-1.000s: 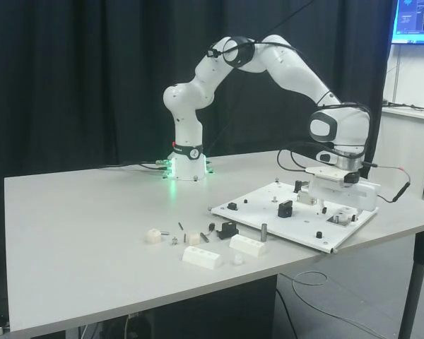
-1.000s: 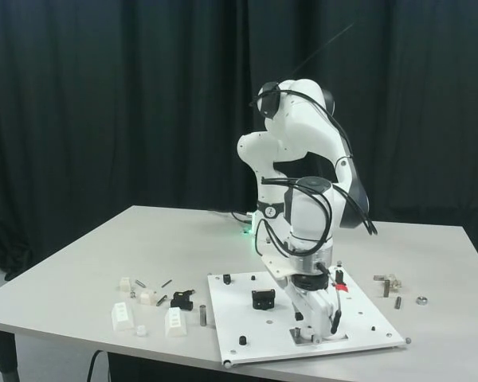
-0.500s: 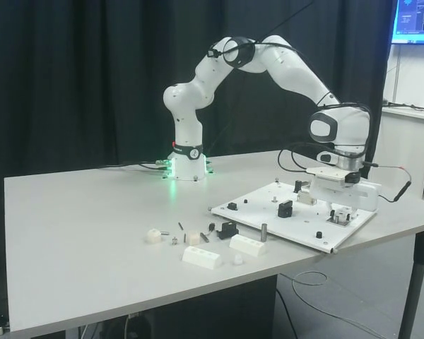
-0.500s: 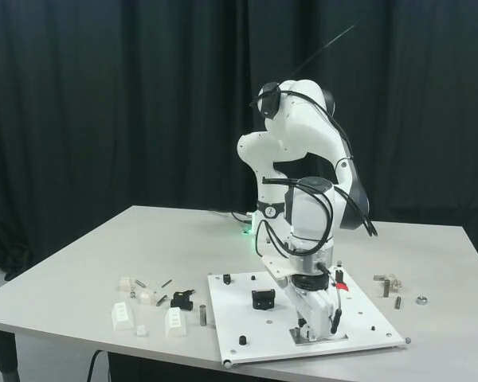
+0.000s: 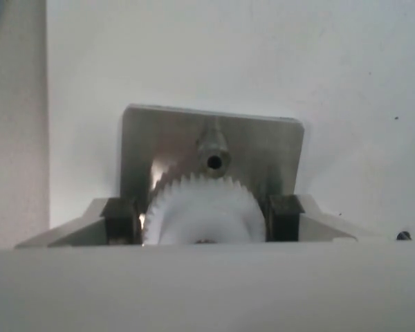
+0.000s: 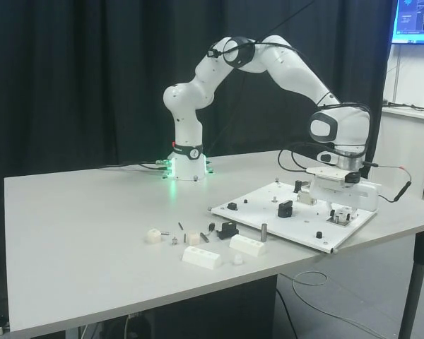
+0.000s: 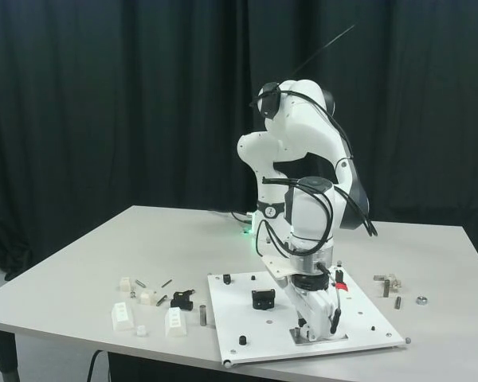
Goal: Remove medium gear.
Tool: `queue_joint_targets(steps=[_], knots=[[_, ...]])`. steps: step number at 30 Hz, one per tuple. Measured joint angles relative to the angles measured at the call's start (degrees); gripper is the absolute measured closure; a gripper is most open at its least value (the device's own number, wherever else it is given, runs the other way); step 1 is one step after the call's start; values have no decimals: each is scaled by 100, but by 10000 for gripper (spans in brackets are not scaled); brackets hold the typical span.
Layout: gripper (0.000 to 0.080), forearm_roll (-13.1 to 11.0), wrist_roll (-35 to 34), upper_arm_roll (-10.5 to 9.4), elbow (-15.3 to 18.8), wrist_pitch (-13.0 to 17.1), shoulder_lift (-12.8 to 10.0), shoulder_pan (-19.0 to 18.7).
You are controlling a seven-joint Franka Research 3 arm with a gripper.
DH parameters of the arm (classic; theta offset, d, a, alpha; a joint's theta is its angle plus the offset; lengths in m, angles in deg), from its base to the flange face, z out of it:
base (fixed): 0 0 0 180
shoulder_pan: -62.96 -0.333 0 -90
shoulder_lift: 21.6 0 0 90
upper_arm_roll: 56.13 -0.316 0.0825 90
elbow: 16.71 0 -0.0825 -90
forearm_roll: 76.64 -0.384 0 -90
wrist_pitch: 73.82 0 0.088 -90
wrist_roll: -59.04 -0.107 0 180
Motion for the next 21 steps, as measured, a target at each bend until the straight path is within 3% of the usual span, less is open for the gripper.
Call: queue_joint_targets(steps=[21], knots=[[415, 84, 0, 105, -65, -409, 339, -48]])
